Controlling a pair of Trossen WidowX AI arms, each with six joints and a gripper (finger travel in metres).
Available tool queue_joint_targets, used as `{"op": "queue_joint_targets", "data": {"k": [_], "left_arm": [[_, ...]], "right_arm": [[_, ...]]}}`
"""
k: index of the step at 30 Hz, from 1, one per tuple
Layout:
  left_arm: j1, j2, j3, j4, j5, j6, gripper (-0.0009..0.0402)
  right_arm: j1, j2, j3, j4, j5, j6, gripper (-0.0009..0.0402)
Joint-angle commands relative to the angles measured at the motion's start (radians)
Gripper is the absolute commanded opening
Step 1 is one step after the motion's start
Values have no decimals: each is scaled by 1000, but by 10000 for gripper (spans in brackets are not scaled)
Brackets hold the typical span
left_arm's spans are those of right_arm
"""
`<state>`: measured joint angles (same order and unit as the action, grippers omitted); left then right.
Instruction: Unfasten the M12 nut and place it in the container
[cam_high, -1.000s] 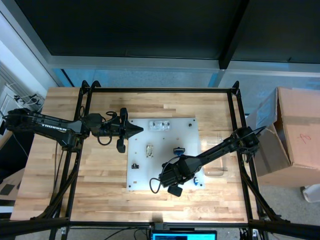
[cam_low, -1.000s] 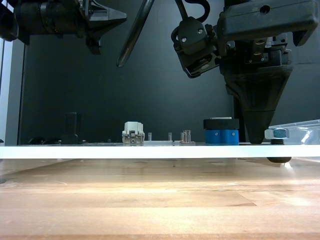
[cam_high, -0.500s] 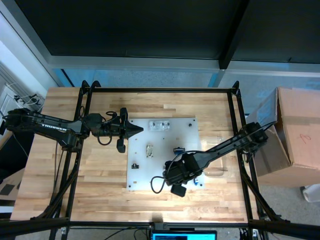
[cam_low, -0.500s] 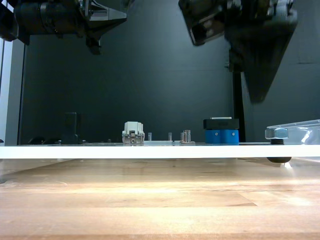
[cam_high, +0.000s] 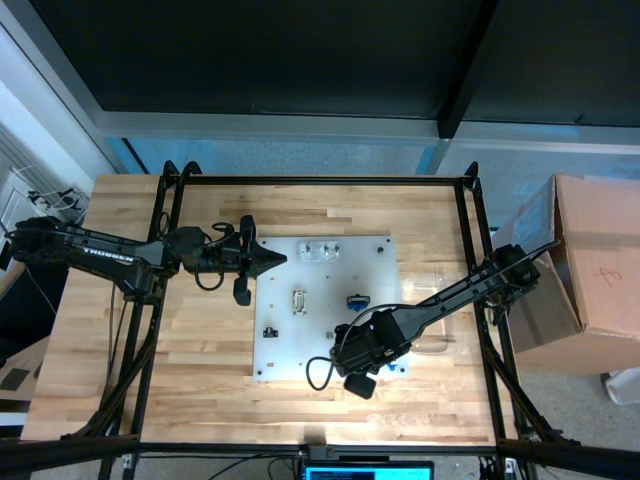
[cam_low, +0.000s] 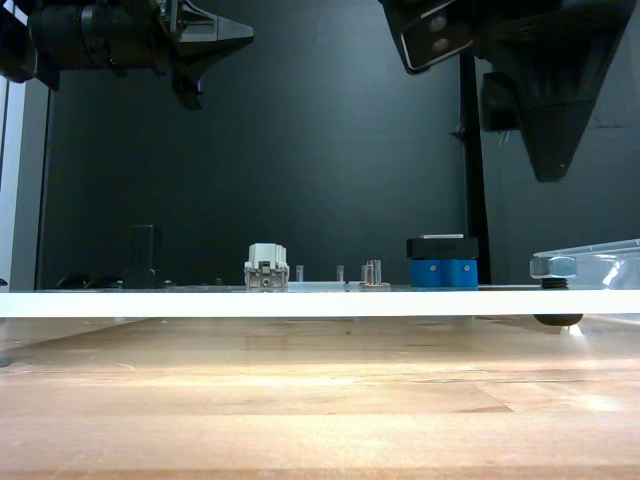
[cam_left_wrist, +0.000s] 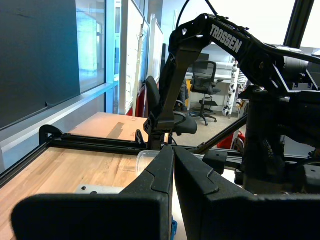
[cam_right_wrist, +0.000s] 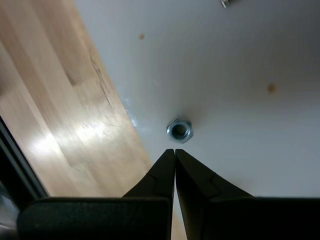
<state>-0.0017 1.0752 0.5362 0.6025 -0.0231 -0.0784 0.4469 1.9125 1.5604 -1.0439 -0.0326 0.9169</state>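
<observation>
My right end effector (cam_low: 548, 172) hangs above the white board (cam_low: 300, 300), fingers pressed together on nothing. The M12 nut (cam_low: 552, 267) sits free on its stud (cam_low: 552, 284) just below, in front of the clear container (cam_low: 600, 258). My left end effector (cam_low: 245, 37) hovers over the board's left edge, closed and empty.

light: bright, even | glare: on table (cam_right_wrist: 75, 135) | low view: dim
</observation>
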Motion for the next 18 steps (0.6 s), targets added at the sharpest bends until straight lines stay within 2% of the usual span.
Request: {"op": "queue_joint_targets", "data": {"k": [1, 2, 3, 6, 8, 11, 14, 18], "left_arm": [[0, 0, 0, 0, 0, 0, 0], [0, 0, 0, 0, 0, 0, 0], [0, 0, 0, 0, 0, 0, 0], [0, 0, 0, 0, 0, 0, 0], [0, 0, 0, 0, 0, 0, 0], [0, 0, 0, 0, 0, 0, 0], [0, 0, 0, 0, 0, 0, 0], [0, 0, 0, 0, 0, 0, 0]], "right_arm": [[-1, 16, 0, 8, -49, 106, 52], [-1, 27, 0, 8, -69, 161, 72], [-1, 29, 0, 8, -64, 211, 93], [0, 36, 0, 9, 22, 354, 158], [0, 37, 0, 11, 32, 454, 198], [0, 47, 0, 23, 38, 505, 247], [0, 61, -4, 27, 36, 548, 277], [1, 80, -5, 45, 29, 573, 281]]}}
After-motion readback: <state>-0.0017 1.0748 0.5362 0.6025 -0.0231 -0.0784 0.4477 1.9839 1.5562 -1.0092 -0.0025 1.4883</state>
